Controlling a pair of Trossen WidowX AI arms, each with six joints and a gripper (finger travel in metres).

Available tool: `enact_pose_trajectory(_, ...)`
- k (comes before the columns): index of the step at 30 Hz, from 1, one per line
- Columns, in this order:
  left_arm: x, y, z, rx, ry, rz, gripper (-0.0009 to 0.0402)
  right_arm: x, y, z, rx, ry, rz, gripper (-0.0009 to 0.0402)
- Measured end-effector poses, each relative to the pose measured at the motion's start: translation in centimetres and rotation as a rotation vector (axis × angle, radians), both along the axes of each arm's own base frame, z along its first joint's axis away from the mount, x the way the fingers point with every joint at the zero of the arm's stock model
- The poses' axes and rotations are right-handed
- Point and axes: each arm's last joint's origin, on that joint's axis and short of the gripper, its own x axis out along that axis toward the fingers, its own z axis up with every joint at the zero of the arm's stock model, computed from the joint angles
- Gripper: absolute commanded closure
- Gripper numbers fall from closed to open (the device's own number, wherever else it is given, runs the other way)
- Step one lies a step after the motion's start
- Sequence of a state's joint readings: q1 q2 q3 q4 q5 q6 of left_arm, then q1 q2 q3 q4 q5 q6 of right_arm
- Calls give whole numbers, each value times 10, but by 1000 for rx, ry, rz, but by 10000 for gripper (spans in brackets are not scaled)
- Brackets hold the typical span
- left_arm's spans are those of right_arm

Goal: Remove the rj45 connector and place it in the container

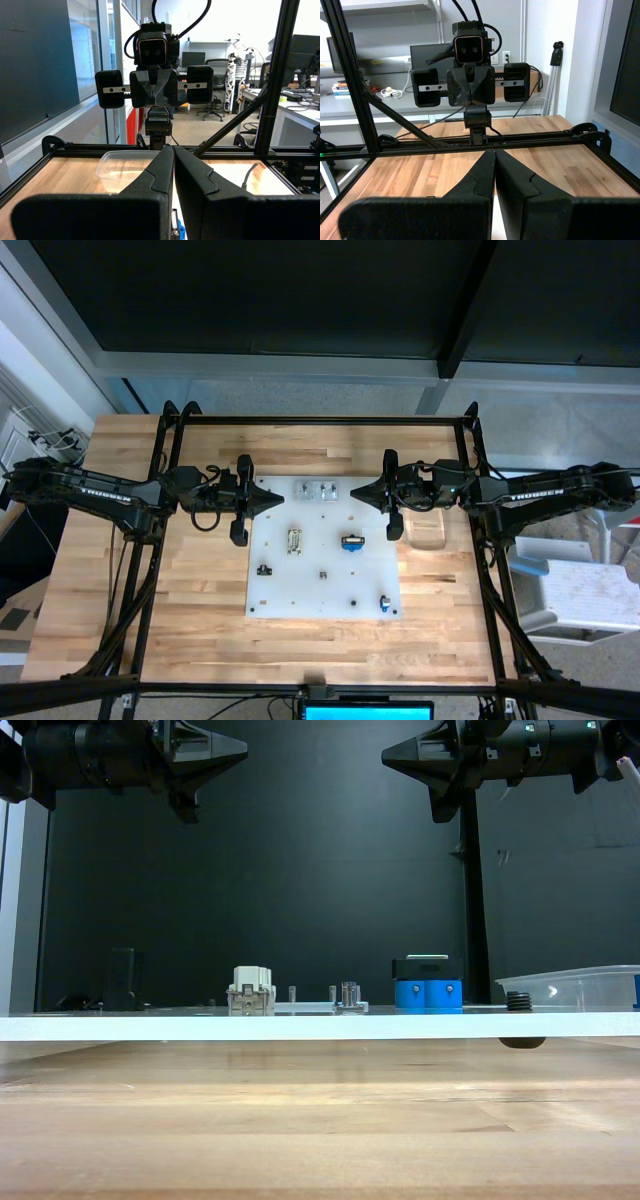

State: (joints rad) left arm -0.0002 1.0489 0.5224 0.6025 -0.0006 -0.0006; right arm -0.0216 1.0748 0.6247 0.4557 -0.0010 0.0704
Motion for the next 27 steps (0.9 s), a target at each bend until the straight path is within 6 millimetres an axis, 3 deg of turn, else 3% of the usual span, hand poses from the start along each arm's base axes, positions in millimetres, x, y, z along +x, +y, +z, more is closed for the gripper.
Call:
enact_pose_trajectory(12,0,0,0,0,0,0,392,0,0,-1,55,21,1,393)
enact_pose_trajectory(27,0,0,0,0,0,0,392,-7,20,13,39,467,28,393)
